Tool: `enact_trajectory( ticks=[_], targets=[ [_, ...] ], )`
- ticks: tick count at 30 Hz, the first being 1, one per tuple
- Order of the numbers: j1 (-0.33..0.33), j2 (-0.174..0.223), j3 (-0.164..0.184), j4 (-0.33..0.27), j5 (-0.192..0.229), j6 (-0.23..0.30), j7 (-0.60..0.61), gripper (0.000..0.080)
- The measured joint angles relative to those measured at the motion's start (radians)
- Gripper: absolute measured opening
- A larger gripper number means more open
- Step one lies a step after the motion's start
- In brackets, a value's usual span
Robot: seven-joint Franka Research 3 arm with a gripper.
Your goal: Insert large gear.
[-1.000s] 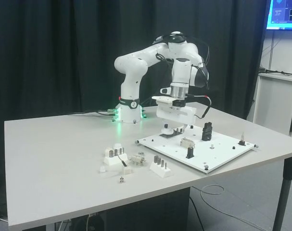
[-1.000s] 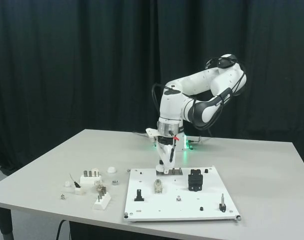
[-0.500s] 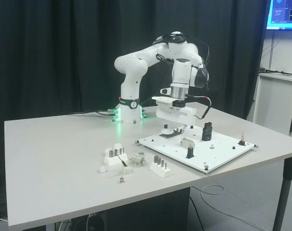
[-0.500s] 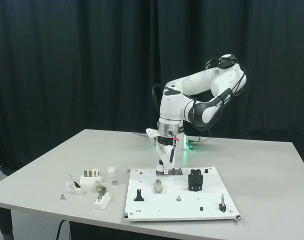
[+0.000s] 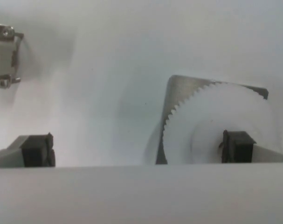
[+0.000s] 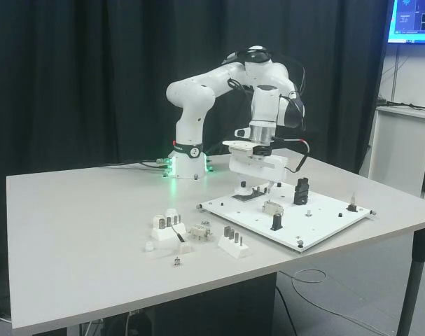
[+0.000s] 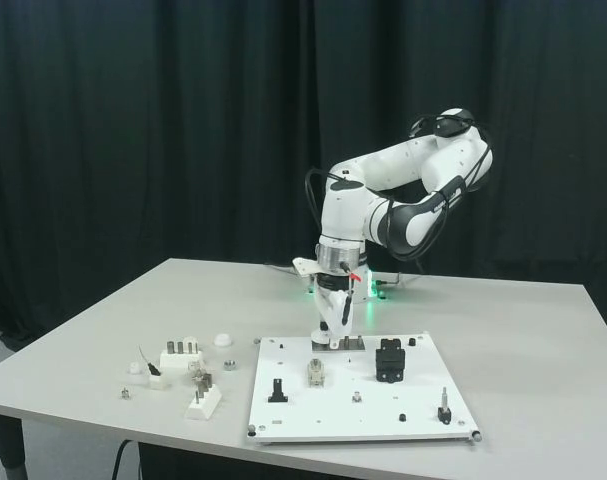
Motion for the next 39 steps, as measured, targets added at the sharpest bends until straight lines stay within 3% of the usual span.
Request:
enact_trajectory(
  ticks=[21,39],
  targets=[
    [-0.008,0.000,0.038,-0.002,0.017,0.038,0.000,0.0800],
    [-0.007,0.000,0.042,-0.002,0.028,0.040,0.000,0.0800]
  ],
)
